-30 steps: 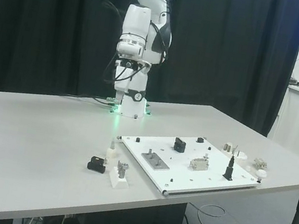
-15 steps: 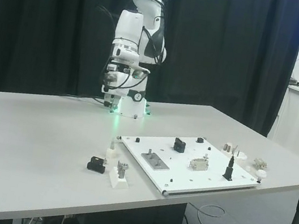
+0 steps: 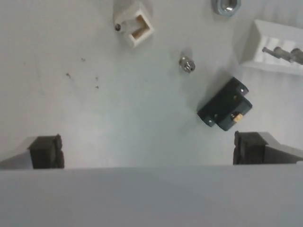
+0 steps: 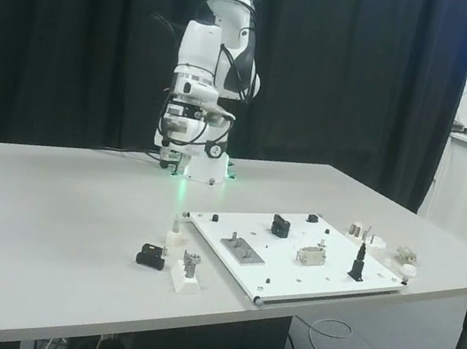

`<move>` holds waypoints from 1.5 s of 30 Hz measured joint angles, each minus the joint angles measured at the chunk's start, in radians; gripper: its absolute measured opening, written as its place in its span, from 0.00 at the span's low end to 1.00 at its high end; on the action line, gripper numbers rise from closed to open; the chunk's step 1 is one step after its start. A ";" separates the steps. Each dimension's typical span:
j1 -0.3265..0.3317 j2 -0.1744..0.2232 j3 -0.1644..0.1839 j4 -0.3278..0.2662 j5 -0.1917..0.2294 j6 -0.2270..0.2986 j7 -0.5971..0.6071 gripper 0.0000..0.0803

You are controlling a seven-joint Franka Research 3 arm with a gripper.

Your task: Pick Ethernet.

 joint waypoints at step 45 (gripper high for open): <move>0.000 0.009 0.024 -0.037 -0.015 0.000 -0.162 1.00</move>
